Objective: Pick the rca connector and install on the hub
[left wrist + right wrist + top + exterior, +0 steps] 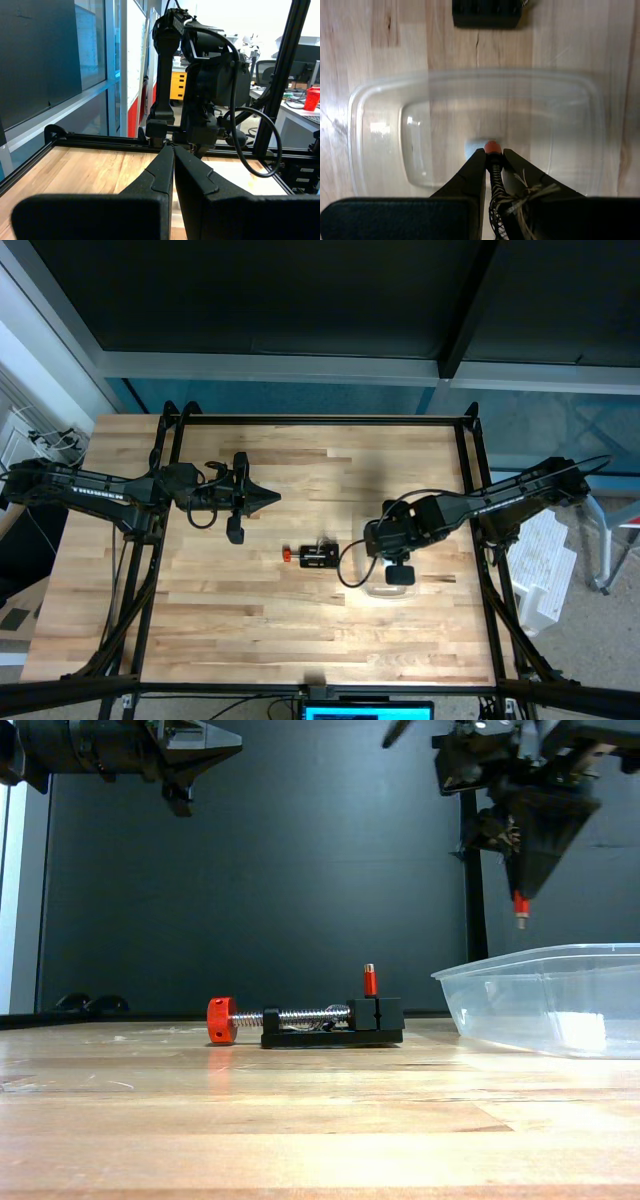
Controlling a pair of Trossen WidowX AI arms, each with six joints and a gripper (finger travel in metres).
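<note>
While left [270, 497] aloft, right [520, 892] over tray [545, 995]

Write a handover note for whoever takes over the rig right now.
Left gripper: shut, empty, high over the table's left side.
Right gripper: shut on the rca connector, above the clear tray.
Hub: on the table beside the tray, towards the left arm, nothing touching it.
Done: connector picked.
Left: carry it over to the hub and install it.
</note>
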